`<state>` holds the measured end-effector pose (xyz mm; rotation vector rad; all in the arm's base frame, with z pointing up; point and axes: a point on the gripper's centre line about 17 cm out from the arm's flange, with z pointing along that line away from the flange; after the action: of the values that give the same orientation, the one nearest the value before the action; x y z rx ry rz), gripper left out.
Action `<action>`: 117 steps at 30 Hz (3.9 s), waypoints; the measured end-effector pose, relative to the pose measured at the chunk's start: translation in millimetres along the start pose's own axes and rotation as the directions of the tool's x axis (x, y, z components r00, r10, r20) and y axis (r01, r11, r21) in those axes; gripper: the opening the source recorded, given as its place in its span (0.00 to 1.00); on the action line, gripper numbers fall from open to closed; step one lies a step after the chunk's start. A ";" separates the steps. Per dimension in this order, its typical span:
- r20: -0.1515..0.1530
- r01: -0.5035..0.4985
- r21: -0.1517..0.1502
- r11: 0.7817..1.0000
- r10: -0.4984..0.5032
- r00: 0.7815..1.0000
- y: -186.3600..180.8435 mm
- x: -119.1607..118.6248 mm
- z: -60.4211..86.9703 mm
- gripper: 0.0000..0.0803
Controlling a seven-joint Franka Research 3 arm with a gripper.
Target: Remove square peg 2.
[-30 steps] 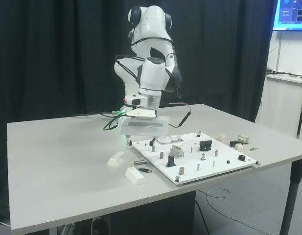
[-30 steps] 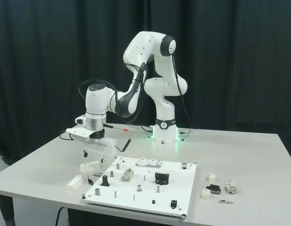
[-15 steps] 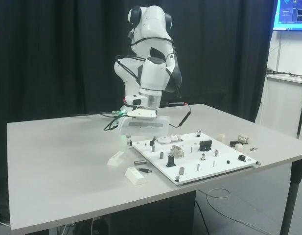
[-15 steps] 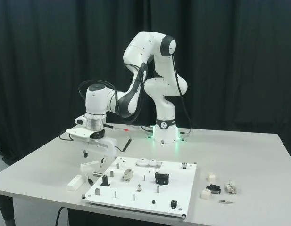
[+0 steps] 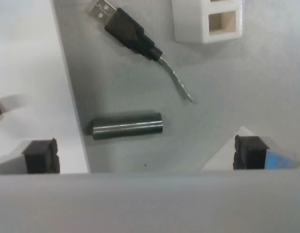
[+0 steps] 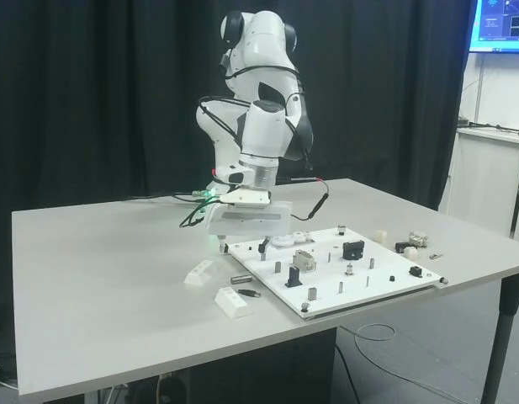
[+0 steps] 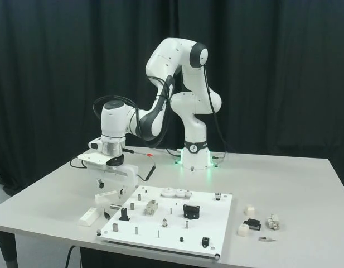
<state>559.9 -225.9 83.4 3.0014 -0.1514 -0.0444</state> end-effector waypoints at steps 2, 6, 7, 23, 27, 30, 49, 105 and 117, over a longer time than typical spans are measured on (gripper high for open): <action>-0.001 -0.002 0.002 1.000 0.002 1.000 -0.3 0.3 0.1 1.00; -0.001 -0.003 0.002 1.000 0.003 1.000 -0.4 0.8 0.0 1.00; -0.001 -0.003 0.002 1.000 0.003 1.000 -0.4 0.9 -0.1 1.00; -0.003 -0.003 0.002 1.000 0.003 1.000 0.1 1.7 -0.7 1.00; -0.003 -0.003 0.002 1.000 0.003 1.000 0.1 1.8 -0.8 1.00; -0.004 -0.003 0.002 1.000 0.003 1.000 0.2 2.0 -0.9 1.00; -0.005 -0.003 0.002 1.000 0.003 1.000 0.6 4.5 -4.0 1.00; 0.024 -0.025 0.136 0.990 0.022 0.999 -107.4 13.9 -0.4 1.00; 0.028 -0.045 0.152 0.987 0.042 0.999 -155.9 16.1 -10.4 1.00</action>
<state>591.5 -72.5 72.0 3.1502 -0.2332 -0.0684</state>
